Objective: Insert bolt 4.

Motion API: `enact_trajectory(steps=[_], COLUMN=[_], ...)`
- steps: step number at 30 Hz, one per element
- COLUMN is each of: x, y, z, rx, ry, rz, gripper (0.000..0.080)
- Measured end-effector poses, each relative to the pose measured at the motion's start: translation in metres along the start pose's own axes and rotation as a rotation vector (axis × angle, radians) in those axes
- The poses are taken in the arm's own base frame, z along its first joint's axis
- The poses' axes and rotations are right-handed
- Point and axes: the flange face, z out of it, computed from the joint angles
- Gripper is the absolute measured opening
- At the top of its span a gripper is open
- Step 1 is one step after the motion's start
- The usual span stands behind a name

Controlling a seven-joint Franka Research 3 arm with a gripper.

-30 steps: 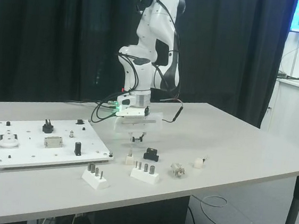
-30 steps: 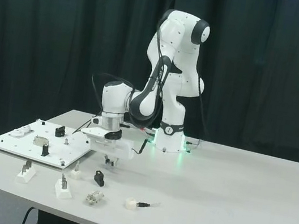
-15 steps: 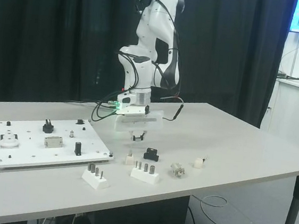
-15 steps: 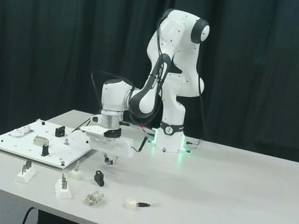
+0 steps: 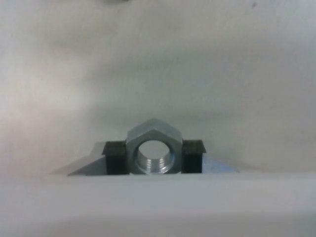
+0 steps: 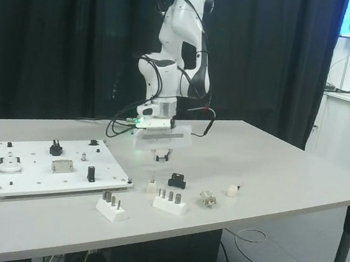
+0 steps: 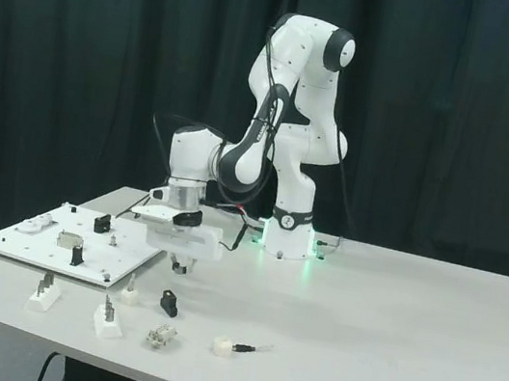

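Bolt 4 point(image 5: 153, 149) sat clamped between the two black fingers point(image 5: 114, 158), hex head with a threaded bore facing the wrist camera, one pad on each flat side. Fingers point(image 6: 161, 158) narrow, closed on it, hanging above the grey worktop point(image 6: 271, 166), clear of the surface. White board point(image 6: 58, 169) well apart to one side; white bolt holders point(image 6: 168, 203) lay near, below the fingers.

I count one white board point(image 6: 58, 169) on the desk point(image 6: 283, 173), two white bolt holders point(image 6: 111, 209) point(image 6: 169, 205), one small white stand point(image 6: 151, 187), one black clip point(image 6: 177, 182) and one hex nut point(image 5: 153, 147).
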Motion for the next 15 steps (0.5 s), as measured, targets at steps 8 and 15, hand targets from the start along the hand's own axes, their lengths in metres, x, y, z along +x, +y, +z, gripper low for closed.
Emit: enact_trajectory(steps=[8, 15], x=[0.020, 0.047], y=[0.005, 0.019], z=[-0.019, -0.044], rx=[0.000, -0.008], ry=[0.046, 0.109], rz=[-0.021, -0.034], gripper=[0.0226, 0.0226])
